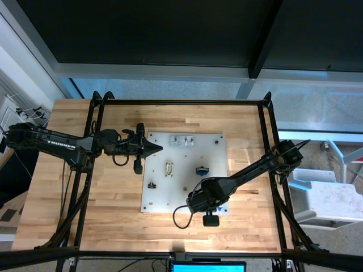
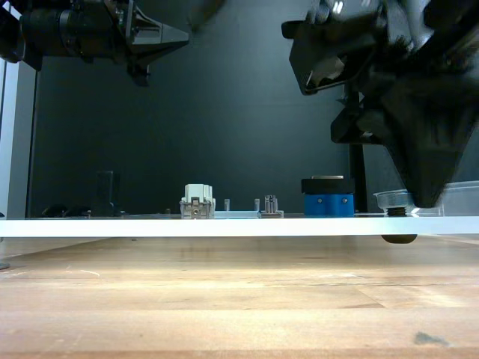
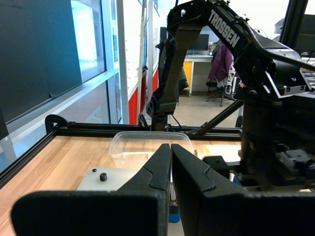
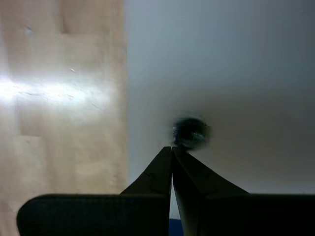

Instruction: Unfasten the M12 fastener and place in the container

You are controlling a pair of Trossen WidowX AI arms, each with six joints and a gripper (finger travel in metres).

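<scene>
Down at the near right edge of the white board (image 1: 170, 195), my right claw (image 4: 172, 147) points straight down. Its two fingers are pressed together tip to tip, clenched with nothing that I can see between them. Just past those tips lies the M12 fastener (image 4: 192, 132), a small dark round blur on the board's white surface; whether the tips touch it I cannot tell. Seen from table height, the same claw comes down beside the short black ribbed stud (image 2: 399, 212), whose ribs show low against the board. From neither view can I tell whether the nut sits on its stud. Behind the stud shows the clear rim of the tray (image 2: 392, 197). My left wrist camera finds that tray on the wooden table (image 3: 59, 162) beyond the board's corner, past the small black post (image 3: 103, 176) and near the foot of my right arm. A blue block (image 2: 328, 203) stands on the board to the left of the stud. My left claw (image 1: 160, 148) hangs high over the board's far left edge, well apart from all this. It points across toward the other arm, its fingers closed flat against each other and holding nothing.
</scene>
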